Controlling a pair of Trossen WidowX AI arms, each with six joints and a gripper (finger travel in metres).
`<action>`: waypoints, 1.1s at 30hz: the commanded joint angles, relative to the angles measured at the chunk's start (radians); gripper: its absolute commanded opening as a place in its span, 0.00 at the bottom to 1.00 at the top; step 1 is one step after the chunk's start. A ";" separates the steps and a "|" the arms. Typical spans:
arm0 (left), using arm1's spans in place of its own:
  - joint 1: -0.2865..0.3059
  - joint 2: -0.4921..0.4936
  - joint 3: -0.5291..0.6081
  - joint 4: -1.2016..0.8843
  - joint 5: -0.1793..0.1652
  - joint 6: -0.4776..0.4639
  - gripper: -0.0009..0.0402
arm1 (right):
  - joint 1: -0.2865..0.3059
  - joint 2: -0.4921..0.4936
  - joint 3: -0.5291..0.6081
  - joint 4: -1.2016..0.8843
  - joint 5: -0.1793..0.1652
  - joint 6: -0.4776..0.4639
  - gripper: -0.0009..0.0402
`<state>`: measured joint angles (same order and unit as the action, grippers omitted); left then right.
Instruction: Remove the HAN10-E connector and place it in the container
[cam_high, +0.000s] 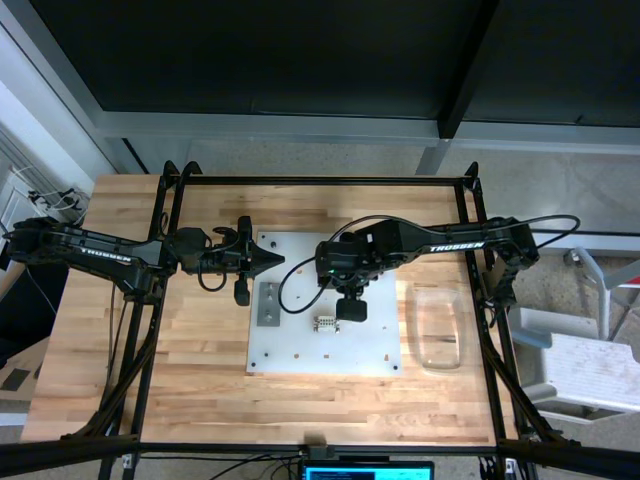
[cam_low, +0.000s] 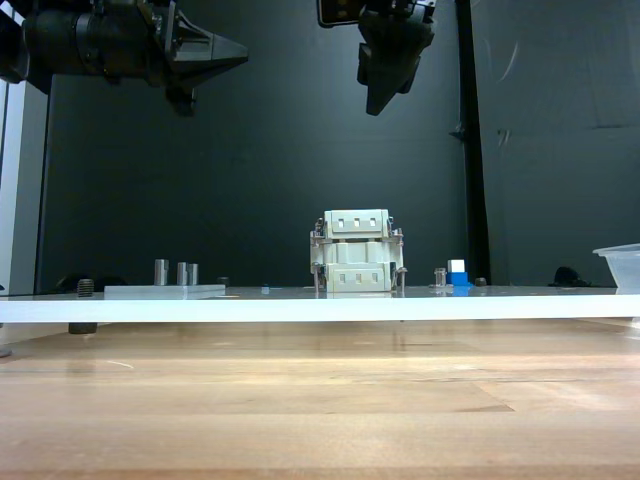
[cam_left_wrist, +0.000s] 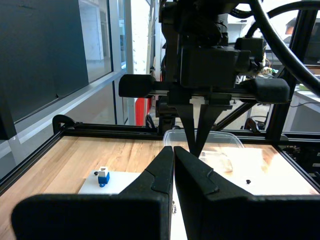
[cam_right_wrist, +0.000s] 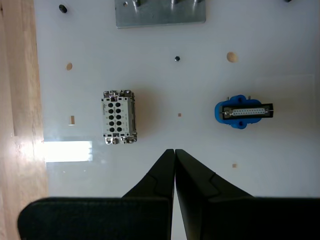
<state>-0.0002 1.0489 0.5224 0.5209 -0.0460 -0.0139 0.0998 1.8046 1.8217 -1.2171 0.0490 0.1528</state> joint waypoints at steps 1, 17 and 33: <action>0.000 0.000 0.000 0.000 0.000 0.000 0.02 | 0.013 0.034 0.035 -0.024 0.001 0.026 0.02; 0.000 0.000 0.000 0.000 0.000 0.000 0.02 | 0.085 0.246 0.279 -0.140 -0.046 0.053 0.03; 0.000 0.000 0.000 0.000 0.000 0.000 0.02 | 0.114 0.268 0.188 -0.053 -0.033 0.076 0.50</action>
<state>-0.0002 1.0489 0.5228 0.5201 -0.0463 -0.0139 0.2134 2.0731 2.0216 -1.2819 0.0147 0.2272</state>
